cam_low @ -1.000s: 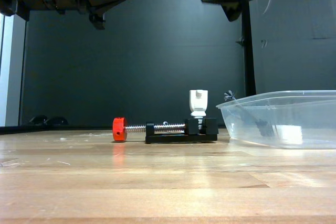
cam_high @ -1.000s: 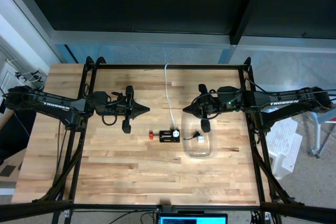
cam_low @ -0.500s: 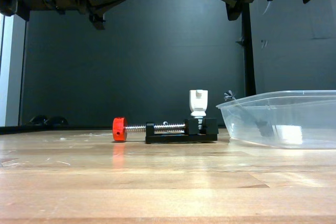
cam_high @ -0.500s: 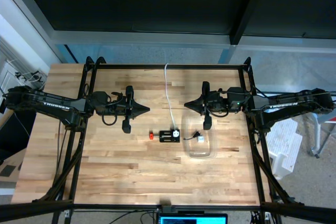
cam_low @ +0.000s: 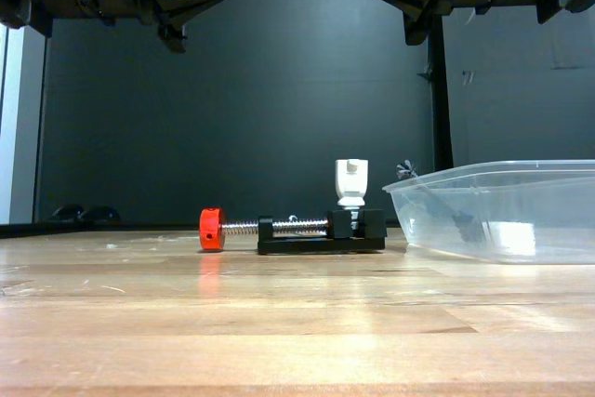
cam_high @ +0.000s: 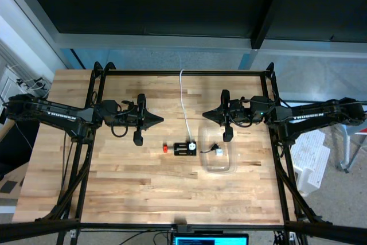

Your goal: Remove the power plug from the receptacle and place in the container

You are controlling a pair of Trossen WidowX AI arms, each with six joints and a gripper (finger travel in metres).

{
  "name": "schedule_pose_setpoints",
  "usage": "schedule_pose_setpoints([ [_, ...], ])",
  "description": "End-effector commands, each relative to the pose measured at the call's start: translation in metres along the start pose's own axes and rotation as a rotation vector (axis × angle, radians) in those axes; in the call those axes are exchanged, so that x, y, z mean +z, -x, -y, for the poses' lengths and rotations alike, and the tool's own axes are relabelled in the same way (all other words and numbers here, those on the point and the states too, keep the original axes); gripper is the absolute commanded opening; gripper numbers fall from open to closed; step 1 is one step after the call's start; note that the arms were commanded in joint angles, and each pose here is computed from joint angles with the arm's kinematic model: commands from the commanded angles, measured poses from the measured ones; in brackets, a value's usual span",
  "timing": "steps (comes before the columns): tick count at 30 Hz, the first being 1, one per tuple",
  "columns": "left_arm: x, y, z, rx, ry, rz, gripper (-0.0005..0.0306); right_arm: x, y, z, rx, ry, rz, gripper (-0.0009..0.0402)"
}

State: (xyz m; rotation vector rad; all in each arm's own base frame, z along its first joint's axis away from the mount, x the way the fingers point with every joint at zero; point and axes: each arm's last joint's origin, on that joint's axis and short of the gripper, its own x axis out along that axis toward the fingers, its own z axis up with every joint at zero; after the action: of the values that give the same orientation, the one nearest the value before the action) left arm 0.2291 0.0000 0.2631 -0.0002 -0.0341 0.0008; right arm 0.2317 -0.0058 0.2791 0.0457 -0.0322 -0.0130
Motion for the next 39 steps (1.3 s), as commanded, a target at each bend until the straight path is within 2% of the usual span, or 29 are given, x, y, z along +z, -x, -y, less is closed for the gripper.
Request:
schedule_pose_setpoints([
  [1,-0.0001,-0.0001,0.0000,0.000,0.000,0.000,0.0000,-0.0004,0.0000,-0.0002,0.008,-0.002,-0.003,0.0000],
  [12,0.0000,-0.0001,-0.0001,0.000,0.000,0.000,0.0000,-0.0098,0.0023,0.0001,0.006,-0.002,-0.019,0.0000],
  [39,-0.0001,-0.0001,0.0000,0.000,0.000,0.000,0.0000,-0.0080,0.0019,0.0000,0.007,0.002,-0.009,0.0000],
])
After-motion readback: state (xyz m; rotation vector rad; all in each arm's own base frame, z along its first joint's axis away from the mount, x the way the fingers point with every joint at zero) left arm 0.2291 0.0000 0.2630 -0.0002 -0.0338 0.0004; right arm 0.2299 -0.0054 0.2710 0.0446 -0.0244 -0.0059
